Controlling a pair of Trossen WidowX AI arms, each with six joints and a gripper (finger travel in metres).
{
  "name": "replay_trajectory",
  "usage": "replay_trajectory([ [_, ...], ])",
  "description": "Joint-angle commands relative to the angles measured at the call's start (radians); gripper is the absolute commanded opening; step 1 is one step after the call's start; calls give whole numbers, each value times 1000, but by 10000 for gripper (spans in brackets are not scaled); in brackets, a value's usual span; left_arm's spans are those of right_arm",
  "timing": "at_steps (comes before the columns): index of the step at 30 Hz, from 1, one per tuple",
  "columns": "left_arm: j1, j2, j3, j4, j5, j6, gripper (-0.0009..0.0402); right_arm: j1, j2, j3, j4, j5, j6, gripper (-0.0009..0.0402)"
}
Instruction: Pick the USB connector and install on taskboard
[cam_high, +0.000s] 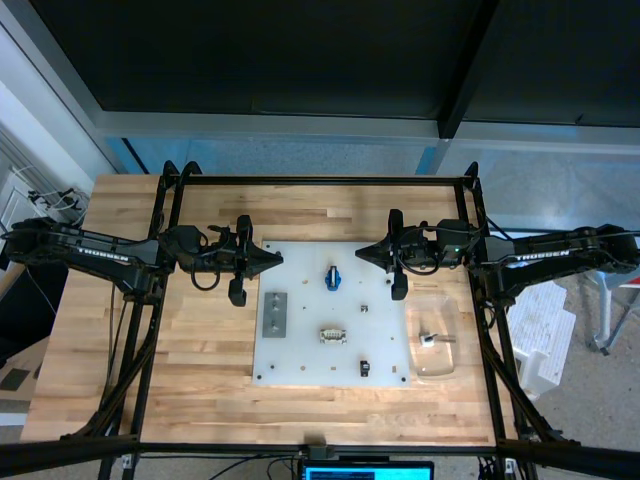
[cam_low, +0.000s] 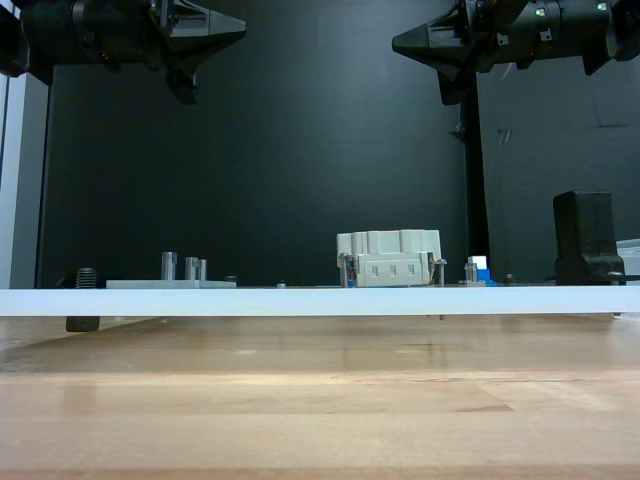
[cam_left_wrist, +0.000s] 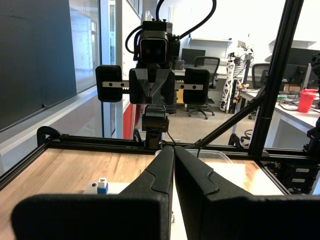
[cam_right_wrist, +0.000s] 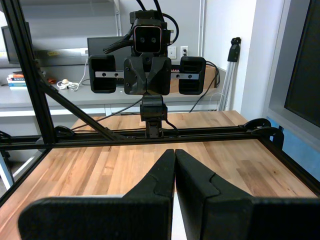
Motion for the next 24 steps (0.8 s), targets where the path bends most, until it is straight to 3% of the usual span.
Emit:
replay_trajectory([
  [1,0,0,0,0,0,0,0,0,0,0,0,0,0,0],
  [11,0,0,0,0,0,0,0,1,0,0,-1,-1,4,0],
  [14,0,0,0,0,0,0,0,1,0,6,-35,-19,9,0],
  [24,0,0,0,0,0,0,0,40,-18,138,-483,-18,7,0],
])
